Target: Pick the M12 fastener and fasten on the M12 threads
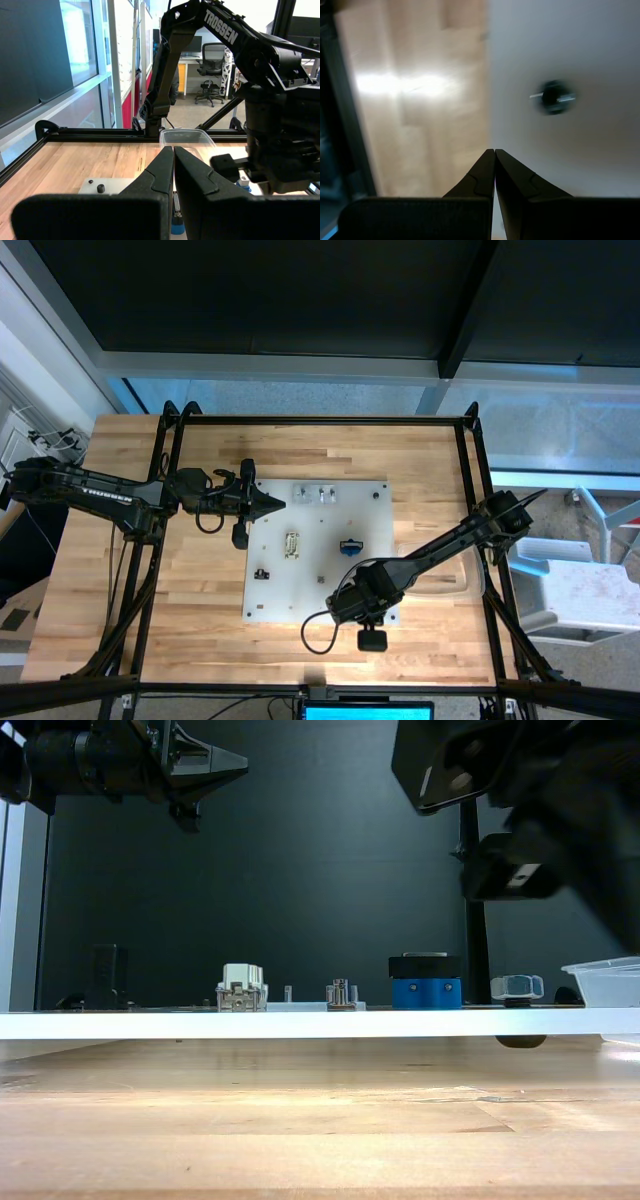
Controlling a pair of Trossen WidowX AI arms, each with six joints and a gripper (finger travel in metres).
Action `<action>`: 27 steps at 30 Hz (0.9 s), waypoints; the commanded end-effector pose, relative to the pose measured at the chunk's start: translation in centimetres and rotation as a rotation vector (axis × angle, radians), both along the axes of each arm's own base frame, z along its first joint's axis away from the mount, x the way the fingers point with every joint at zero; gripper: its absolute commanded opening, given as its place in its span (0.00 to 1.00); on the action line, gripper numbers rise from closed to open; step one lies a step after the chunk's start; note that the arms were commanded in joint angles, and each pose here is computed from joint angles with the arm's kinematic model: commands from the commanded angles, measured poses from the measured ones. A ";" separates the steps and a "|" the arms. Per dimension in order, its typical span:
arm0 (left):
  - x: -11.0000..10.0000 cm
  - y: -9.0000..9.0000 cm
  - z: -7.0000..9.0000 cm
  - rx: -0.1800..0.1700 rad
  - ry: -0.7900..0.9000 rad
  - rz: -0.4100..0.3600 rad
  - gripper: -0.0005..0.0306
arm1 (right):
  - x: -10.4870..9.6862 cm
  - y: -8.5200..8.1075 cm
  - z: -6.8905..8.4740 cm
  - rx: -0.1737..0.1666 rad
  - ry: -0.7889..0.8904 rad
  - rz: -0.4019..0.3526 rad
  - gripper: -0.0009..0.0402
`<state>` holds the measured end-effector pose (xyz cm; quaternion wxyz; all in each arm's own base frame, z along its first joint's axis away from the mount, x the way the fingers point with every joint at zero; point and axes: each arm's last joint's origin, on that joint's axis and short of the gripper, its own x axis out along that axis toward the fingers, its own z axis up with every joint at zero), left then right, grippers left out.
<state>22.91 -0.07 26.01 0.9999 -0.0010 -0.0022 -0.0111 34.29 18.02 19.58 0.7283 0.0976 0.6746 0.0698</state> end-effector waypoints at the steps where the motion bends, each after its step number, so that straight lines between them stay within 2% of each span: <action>1: 0.0 0.0 0.0 0.000 0.000 0.000 0.02 | 0.1 -0.2 0.0 -0.077 -0.035 -0.036 0.02; 5: 0.0 0.0 0.0 0.000 0.000 0.000 0.02 | 0.2 -0.6 0.1 -0.182 -0.087 -0.078 0.02; 7: 0.0 0.0 0.0 0.000 0.000 0.000 0.02 | 0.3 -0.7 0.1 -0.219 -0.107 -0.093 0.02; 15: 0.0 0.0 0.0 0.000 0.000 0.000 0.02 | 0.6 -0.5 -1.1 -0.230 -0.092 -0.088 0.02; 17: 0.0 0.0 0.0 0.000 0.000 0.000 0.02 | 0.7 -0.4 -1.1 -0.200 -0.092 -0.086 0.02; 18: 0.0 0.0 0.0 0.000 0.000 0.000 0.02 | 0.7 -0.2 -1.1 -0.161 -0.078 -0.078 0.02; 19: 0.0 0.0 0.0 0.000 0.000 0.000 0.02 | 0.6 -0.1 -1.0 -0.098 -0.049 -0.059 0.02; 21: 0.0 0.0 0.0 0.000 0.000 0.000 0.02 | 0.4 0.4 -0.4 0.052 0.011 0.013 0.02; 22: 0.0 0.0 0.0 0.000 0.000 0.000 0.02 | 0.3 0.5 -0.1 0.105 0.031 0.031 0.02; 23: 0.0 0.0 0.0 0.000 0.000 0.000 0.02 | 0.2 0.6 0.1 0.141 0.045 0.038 0.02; 25: 0.0 0.0 0.0 0.000 0.000 0.000 0.02 | 0.0 0.5 0.4 0.149 0.047 0.041 0.02; 27: 0.0 0.0 0.0 0.000 -0.001 0.000 0.02 | 0.0 0.4 0.4 0.123 0.036 0.034 0.02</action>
